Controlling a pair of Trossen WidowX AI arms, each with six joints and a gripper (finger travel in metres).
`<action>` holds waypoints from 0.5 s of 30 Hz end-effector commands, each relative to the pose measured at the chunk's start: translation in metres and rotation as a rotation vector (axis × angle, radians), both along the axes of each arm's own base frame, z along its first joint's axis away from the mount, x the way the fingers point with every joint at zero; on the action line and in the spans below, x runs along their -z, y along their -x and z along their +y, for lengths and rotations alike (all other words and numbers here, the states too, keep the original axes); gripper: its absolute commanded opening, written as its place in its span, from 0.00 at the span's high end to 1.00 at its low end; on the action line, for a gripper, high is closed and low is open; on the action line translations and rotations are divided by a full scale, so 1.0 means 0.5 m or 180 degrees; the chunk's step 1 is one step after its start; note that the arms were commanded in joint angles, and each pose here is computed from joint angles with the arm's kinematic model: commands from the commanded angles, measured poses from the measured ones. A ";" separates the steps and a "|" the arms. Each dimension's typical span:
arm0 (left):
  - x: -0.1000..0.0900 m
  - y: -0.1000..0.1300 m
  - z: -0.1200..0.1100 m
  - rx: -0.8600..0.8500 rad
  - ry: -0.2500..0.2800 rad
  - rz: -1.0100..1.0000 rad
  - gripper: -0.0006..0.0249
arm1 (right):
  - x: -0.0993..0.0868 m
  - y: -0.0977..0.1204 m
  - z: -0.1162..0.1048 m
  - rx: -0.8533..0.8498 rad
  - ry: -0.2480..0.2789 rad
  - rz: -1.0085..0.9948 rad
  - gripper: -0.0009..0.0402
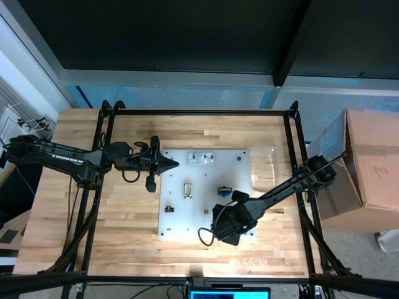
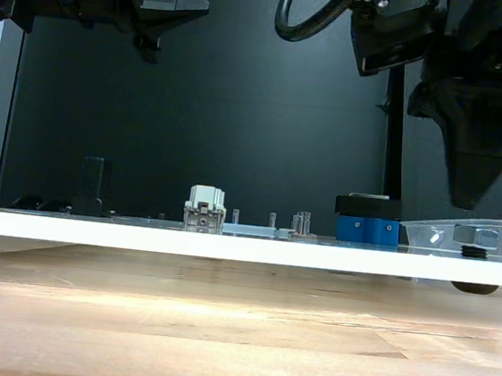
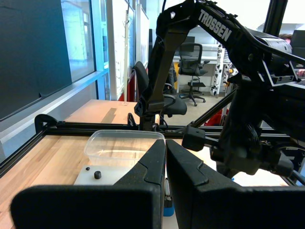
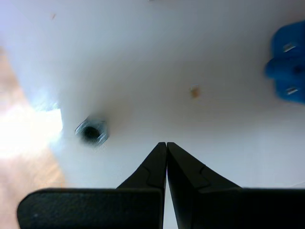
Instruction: Unfasten the M12 nut and place it in the container
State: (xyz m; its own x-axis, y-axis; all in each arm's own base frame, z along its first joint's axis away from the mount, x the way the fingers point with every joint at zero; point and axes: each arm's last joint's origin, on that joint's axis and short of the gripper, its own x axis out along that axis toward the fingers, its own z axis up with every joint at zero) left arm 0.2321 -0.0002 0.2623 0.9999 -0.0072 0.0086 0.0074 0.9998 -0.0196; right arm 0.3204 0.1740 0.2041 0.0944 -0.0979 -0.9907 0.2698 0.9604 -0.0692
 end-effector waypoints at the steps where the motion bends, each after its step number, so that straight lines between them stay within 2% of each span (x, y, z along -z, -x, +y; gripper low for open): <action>1: 0.000 0.000 0.000 0.0000 0.0000 0.0002 0.98 | -0.012 0.004 0.004 -0.0017 -0.0214 0.0027 0.98; 6: 0.000 0.000 0.000 0.0000 0.0000 0.0004 0.98 | -0.025 0.004 0.006 0.0115 -0.0363 0.0010 0.98; 9: 0.000 0.000 0.000 0.0000 0.0000 0.0002 0.98 | -0.035 0.001 0.008 0.0551 -0.0436 -0.0059 0.96; 15: 0.000 0.000 0.000 -0.0001 0.0000 0.0002 0.98 | -0.050 -0.005 0.012 0.1618 -0.0624 -0.0132 0.77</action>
State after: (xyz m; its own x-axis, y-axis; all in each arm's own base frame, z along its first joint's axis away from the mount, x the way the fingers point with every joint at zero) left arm 0.2321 -0.0002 0.2623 0.9999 -0.0072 0.0078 0.0074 0.9998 -0.0196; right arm 0.3227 0.1796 0.2292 0.1263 0.0377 -0.9913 0.6595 0.7432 0.1123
